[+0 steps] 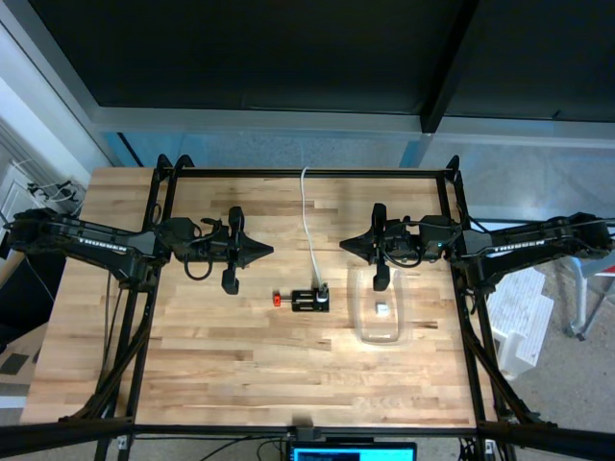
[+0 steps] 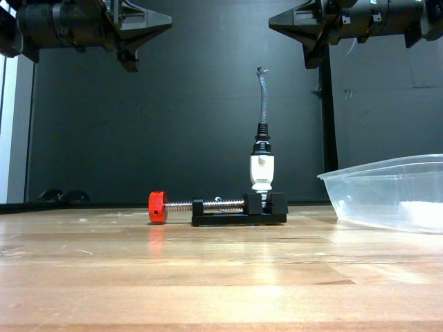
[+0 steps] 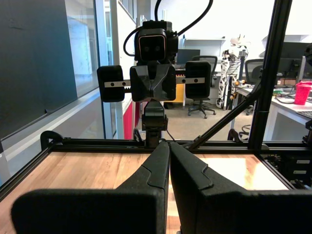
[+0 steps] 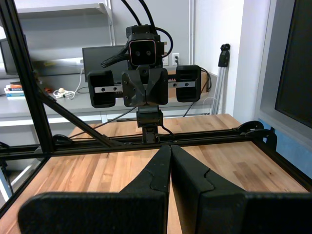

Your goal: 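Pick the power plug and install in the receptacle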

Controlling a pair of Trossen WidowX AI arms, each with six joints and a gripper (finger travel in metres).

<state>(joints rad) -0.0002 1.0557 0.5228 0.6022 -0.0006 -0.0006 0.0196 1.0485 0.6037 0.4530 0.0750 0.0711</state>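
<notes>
The receptacle, a white socket head on a long white cable, stands upright in a small black vise with a red knob at mid-table; the low view shows the receptacle above the vise. The power plug is not visible in any view. My left gripper hovers high, left of the vise, shut and empty. My right gripper hovers high on the right, also shut and empty. The two grippers point at each other.
A clear plastic tray lies right of the vise, under the right arm, with a small white square block inside. The white cable runs from the receptacle to the far edge. A black frame borders the table.
</notes>
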